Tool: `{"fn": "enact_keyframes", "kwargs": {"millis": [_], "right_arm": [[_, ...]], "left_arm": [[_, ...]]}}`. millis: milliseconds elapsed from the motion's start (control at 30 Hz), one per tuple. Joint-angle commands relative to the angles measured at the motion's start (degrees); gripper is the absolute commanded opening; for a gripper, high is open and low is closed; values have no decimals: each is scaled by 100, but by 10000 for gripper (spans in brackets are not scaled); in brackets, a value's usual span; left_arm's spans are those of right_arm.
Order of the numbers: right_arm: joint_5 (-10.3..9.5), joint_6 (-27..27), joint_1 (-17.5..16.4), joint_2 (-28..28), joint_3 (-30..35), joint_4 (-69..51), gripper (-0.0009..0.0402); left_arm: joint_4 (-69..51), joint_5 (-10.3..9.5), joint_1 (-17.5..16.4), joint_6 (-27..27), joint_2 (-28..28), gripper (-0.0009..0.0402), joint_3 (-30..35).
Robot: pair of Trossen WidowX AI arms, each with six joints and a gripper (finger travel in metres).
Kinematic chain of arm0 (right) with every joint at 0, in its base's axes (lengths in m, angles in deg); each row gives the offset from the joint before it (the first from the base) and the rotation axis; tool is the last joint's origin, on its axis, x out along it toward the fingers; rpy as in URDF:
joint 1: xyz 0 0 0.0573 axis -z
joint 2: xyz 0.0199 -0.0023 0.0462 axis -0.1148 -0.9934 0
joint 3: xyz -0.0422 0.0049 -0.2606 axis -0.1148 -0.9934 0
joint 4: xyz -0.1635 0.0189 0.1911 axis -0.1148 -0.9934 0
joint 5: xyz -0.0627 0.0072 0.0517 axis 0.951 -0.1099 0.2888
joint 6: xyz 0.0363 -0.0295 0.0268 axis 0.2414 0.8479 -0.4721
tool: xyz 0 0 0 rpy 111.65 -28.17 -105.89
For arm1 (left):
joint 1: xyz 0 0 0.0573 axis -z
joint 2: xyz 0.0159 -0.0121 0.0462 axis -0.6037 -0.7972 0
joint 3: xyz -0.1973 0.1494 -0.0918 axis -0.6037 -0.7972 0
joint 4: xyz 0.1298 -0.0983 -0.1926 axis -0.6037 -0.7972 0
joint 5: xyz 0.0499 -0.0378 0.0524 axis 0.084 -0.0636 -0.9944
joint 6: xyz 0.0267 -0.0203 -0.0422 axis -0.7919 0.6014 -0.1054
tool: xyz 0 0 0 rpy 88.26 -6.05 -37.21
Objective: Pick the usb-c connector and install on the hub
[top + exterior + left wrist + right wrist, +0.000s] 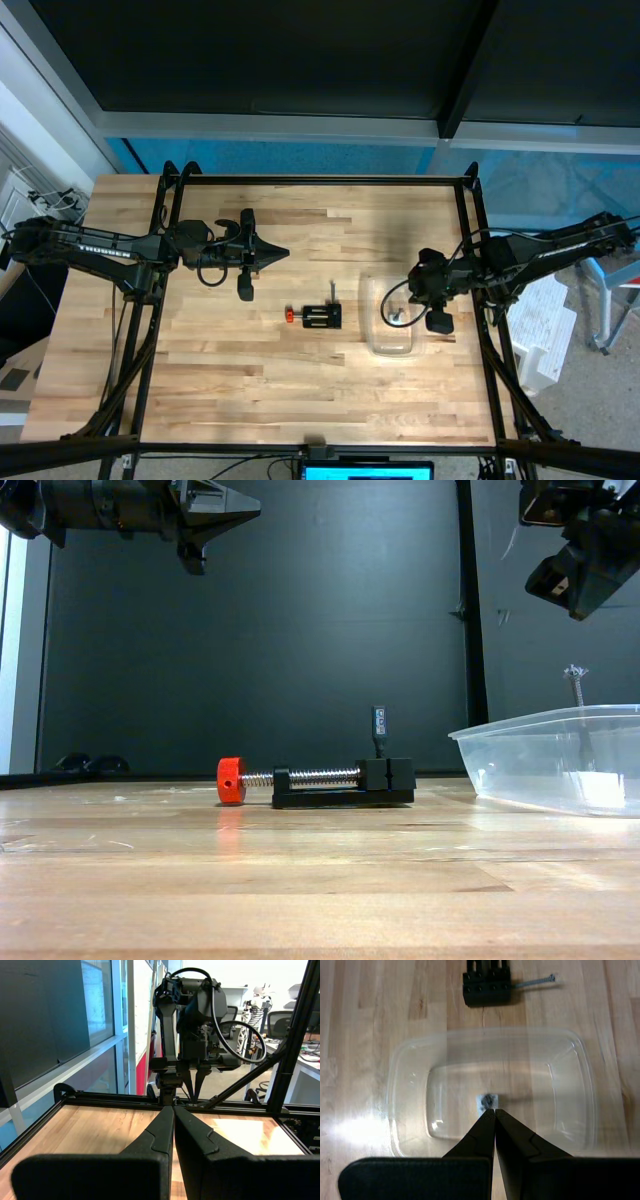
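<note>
The hub (322, 317) is a small black block with an orange-red knob (289, 316), lying mid-table, also seen in the low view (345, 780). A thin dark rod (379, 726) stands up from it. In the right wrist view a tiny dark piece, the usb-c connector (489, 1098), rests beside a small white square on the floor of the clear tray (410, 1080). My right gripper (495, 1111) hangs shut well above the tray, its tips pointing down at that piece, nothing between them. My left gripper (283, 253) is shut and empty, held high at the left.
The clear plastic tray (374, 340) stands just right of the hub, under the right arm. A thin twisted wire (576, 680) sticks up at the tray. A black frame (470, 250) runs around the wooden table.
</note>
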Motion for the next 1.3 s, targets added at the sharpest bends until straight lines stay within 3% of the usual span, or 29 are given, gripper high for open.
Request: {"fn": "enact_keyframes", "kwargs": {"millis": [33,333,633,767,967,1300], "right_arm": [[-9,-68,-42,-103,-4,-136,0],[-13,-219,-81,-444,-4,-306,19],[7,-343,-151,-933,-4,-234,97],[227,-474,-179,-1095,-4,-214,132],[291,-492,-214,-1274,-9,-83,177],[348,-476,-264,-1648,-17,83,192]], "left_arm": [[2,2,0,0,-2,0,0],[2,0,0,0,-2,0,0],[2,0,-2,0,-2,0,0],[2,2,0,0,-2,0,0],[2,2,0,0,-2,0,0],[2,2,-2,0,-2,0,0]]}}
